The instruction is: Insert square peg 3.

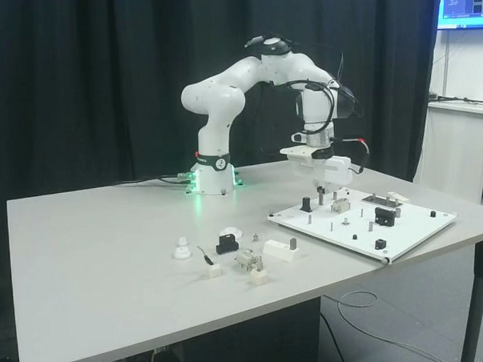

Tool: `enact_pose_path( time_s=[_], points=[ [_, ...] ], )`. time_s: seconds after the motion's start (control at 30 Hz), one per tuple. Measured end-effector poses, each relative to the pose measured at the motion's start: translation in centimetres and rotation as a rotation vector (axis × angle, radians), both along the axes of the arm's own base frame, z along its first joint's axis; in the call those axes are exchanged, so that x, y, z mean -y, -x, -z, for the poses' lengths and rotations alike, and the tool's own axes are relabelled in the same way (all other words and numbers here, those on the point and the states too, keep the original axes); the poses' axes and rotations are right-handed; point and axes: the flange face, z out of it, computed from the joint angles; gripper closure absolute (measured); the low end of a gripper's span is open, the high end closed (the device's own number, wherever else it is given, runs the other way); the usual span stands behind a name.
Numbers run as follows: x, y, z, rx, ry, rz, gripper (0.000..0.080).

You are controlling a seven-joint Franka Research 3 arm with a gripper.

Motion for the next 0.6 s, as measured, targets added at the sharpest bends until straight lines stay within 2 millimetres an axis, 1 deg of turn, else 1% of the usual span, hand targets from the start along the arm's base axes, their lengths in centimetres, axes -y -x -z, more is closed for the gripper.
enact_pose_path(
  time_s=[0.17, 0.6],
  points=[
    [-0.07, 0.01, 0.23, 0.002, 0.004, -0.049, 0.0692],
    [-0.1, -0.02, 0.21, 0.004, 0.005, -0.045, 0.0692]
  ],
)
